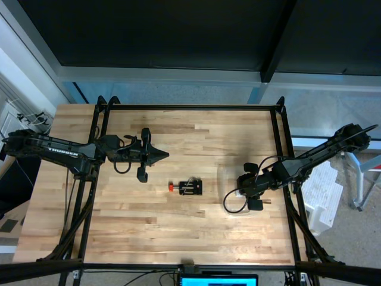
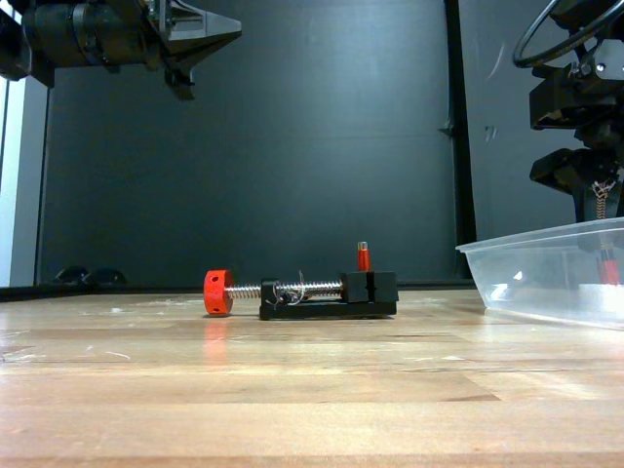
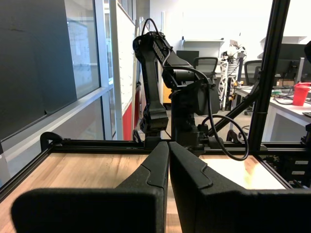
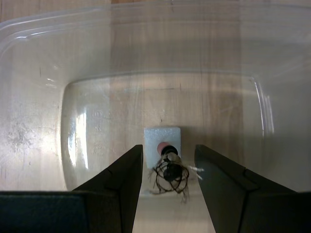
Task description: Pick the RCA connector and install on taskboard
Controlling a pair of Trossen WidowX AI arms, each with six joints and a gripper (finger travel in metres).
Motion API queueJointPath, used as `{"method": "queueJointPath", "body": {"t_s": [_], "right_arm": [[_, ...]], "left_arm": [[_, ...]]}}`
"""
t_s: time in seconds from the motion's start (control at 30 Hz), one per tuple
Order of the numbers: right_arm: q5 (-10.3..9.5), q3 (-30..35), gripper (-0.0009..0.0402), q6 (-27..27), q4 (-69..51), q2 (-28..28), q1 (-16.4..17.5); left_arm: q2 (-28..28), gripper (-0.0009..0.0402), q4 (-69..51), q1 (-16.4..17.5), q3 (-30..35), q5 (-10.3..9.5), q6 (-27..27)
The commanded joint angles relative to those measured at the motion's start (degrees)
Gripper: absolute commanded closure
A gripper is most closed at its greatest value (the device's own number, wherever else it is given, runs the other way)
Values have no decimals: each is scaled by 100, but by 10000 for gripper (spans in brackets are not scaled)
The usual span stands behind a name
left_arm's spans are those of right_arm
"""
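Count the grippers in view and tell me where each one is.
2. The left gripper hangs shut above the table, left of the taskboard. The right gripper is open over the clear tray, lined up on the RCA connector.

- Left gripper (image 2: 232,36), high over table's left side: arm behind it cut by low view's top and left edges
- Left wrist view: its fingers pressed together, bases cut by frame edge
- Right gripper (image 4: 168,147), over clear tray (image 2: 546,255) at table's right: fingertips lost behind cloudy tray wall in low view
- Tray cut by low view's right edge
- RCA connector (image 4: 170,172): dark blob with wiry tangle between spread fingers, overlapping white cube (image 4: 163,136); contact unclear
- High view: connector hidden under right gripper
- Taskboard (image 1: 190,188): metal parts too small to tell apart in high view
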Motion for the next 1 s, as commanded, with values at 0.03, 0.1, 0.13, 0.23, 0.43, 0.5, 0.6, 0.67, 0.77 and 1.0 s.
{"method": "queueJointPath", "body": {"t_s": [0.03, 0.1, 0.13, 0.23, 0.43, 0.5, 0.6, 0.67, 0.77, 1.0], "right_arm": [[-15, -96, 247, 2, 111, -2, 0], [-15, -138, 247, 2, 177, -2, 0], [-15, -153, 247, 0, 201, -2, 0], [2, -188, 247, 0, 243, -2, 0], [20, -223, 247, -2, 282, 42, 0], [13, -223, 247, -2, 291, 70, 0], [20, -223, 247, -24, 310, 105, 0], [17, -223, 247, -24, 317, 105, 0], [20, -223, 247, -24, 337, 146, 0], [15, -225, 253, -22, 431, 247, 0]], "left_arm": [[2, 393, -2, 0, 0, 0, 2], [0, 393, -2, 0, 0, 0, 2], [0, 393, -2, 2, 0, 0, 2], [2, 393, -2, 0, 0, 0, 2], [2, 393, -2, 2, 0, 0, 2], [0, 393, -2, 0, 0, 0, 2], [0, 393, -2, 0, 0, 0, 2], [2, 393, -2, 0, 0, 0, 2], [0, 393, -2, 0, 0, 0, 2], [2, 393, -2, 0, 0, 0, 2]]}}
